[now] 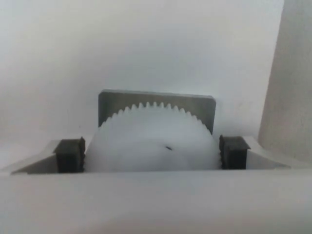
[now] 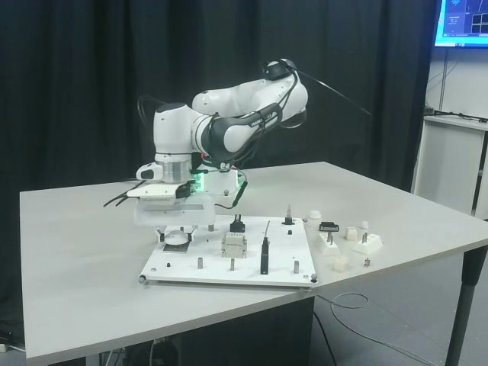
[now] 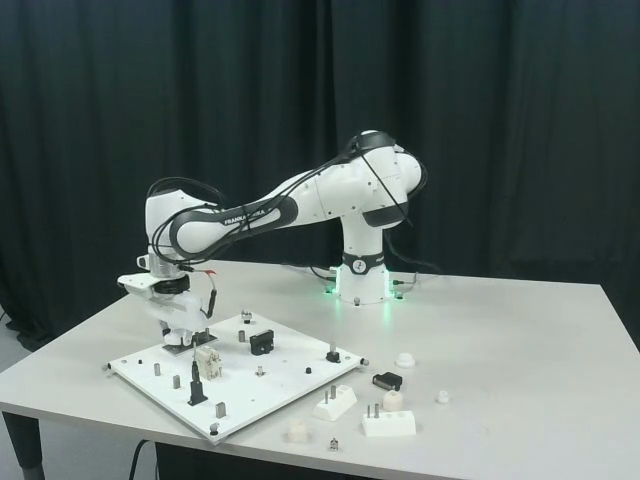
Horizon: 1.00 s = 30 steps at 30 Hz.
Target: Insert large gear.
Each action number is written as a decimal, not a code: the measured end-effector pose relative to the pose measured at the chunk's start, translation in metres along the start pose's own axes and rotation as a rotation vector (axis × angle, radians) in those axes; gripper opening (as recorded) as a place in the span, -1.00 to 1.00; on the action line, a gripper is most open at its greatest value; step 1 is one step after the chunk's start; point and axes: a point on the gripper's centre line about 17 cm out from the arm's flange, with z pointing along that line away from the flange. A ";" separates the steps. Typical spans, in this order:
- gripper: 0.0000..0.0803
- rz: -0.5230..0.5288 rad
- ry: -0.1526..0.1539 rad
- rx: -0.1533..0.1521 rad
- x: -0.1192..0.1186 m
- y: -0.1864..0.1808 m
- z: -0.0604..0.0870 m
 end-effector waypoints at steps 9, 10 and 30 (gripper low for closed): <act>0.49 0.010 0.032 -0.015 0.001 0.000 0.000; 0.49 0.010 0.034 -0.017 0.001 0.000 0.000; 0.49 0.003 0.035 -0.033 0.002 0.000 0.006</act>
